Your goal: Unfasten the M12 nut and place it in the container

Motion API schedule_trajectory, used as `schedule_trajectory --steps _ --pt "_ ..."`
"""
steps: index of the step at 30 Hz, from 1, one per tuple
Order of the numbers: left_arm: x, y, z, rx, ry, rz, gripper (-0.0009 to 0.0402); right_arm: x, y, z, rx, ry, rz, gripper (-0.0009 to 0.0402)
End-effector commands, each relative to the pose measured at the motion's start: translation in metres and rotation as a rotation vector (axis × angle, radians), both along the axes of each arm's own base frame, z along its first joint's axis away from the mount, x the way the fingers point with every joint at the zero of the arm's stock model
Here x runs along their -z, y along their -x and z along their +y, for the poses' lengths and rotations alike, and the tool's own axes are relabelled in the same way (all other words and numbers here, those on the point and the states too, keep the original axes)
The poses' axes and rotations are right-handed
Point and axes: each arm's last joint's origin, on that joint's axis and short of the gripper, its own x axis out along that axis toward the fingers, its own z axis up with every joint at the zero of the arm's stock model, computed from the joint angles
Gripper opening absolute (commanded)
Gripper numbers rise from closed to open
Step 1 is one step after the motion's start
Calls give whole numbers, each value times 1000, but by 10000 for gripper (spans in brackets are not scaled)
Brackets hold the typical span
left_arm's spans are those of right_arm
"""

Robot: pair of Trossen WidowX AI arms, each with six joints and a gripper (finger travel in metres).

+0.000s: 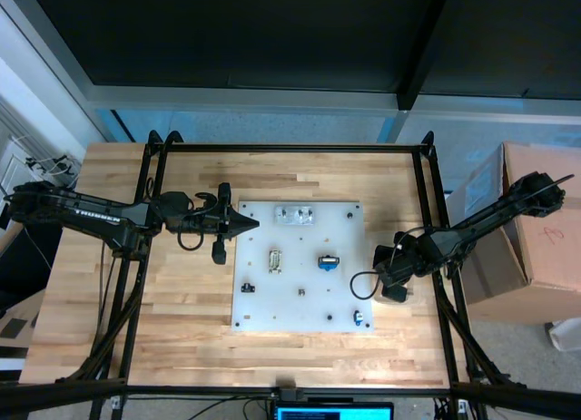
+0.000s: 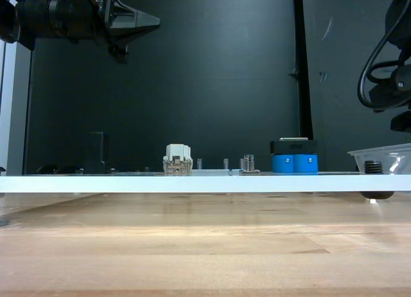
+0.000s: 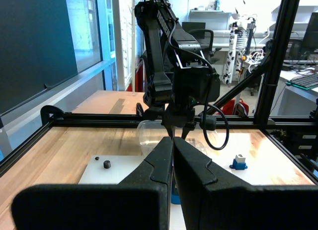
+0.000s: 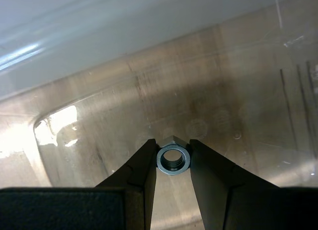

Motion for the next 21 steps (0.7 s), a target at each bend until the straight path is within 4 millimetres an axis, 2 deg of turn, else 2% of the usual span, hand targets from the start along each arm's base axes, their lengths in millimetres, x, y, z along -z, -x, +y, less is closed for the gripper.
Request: schedule_trajectory --steps 1,7,12,17,21 --pt "0 0 0 0 0 0 0 1 0 0 -4 -4 -4 92" --pt "0 0 0 0 0 0 0 -2 -2 1 -5 -11 -13 178" --pt "0 0 0 0 0 0 0 -15 -4 2 -17 -26 -37 230" --pt "0 0 0 0 0 0 0 -39 -4 1 -31 -15 -47 256" --pt "0 0 0 0 0 0 0 -66 -11 1 -51 19 -152 251"
